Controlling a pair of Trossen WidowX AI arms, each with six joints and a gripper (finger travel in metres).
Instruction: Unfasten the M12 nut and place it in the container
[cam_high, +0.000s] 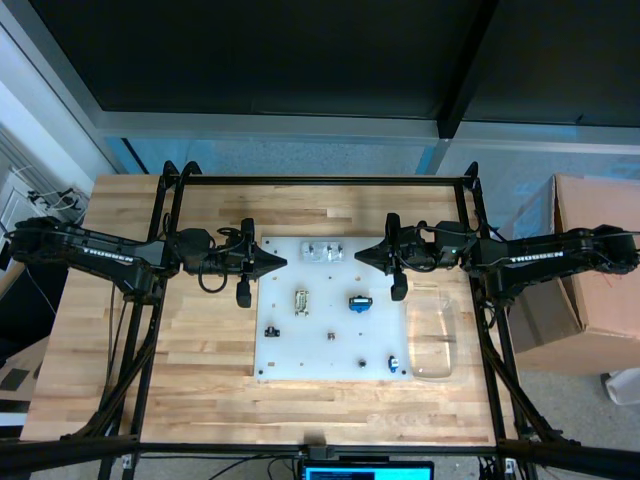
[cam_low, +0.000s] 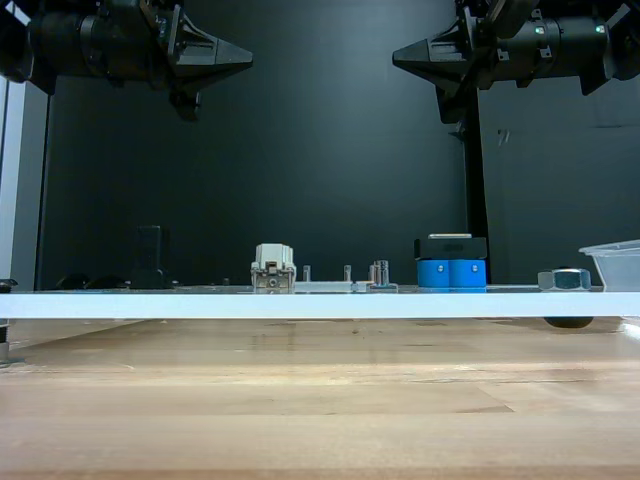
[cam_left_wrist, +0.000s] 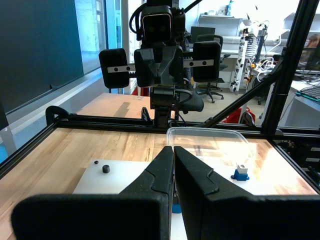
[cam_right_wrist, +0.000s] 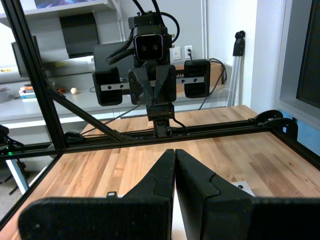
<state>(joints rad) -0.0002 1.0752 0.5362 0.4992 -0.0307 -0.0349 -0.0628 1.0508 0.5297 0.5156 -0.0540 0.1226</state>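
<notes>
Left wrist view, operator asks: what state is the left gripper (cam_left_wrist: 173, 149) in?

Technician: Its fingers (cam_left_wrist: 161, 172) are pressed together with nothing between them. The right wrist view shows the same for the right gripper (cam_right_wrist: 175, 151): fingers meeting, nothing pinched.

Operator: Where are both grippers relative to the white board (cam_high: 300, 345)?

Technician: In the high view the left gripper is over the board's far left corner and the right gripper is over its far right part. Their tips point inward at each other. The low view shows both well above the board surface. The left arm (cam_high: 95, 250) runs outward past the board's left edge. The right arm (cam_high: 560, 250) runs outward past its right edge.

Operator: Where is the M12 nut (cam_high: 394, 364)?

Technician: On its stud at the board's near right corner, well apart from both grippers. In the low view the nut (cam_low: 563, 280) sits low against the board surface, in front of the container (cam_low: 615, 262). The high view shows the container (cam_high: 452, 330) lying just beside the board's right edge, with the nut outside it.

Operator: What else is on the board?

Technician: A blue block (cam_high: 359, 303) right of the board's centre and a grey connector (cam_high: 300, 303) left of centre. The board lies on the wooden table (cam_high: 150, 350).
</notes>
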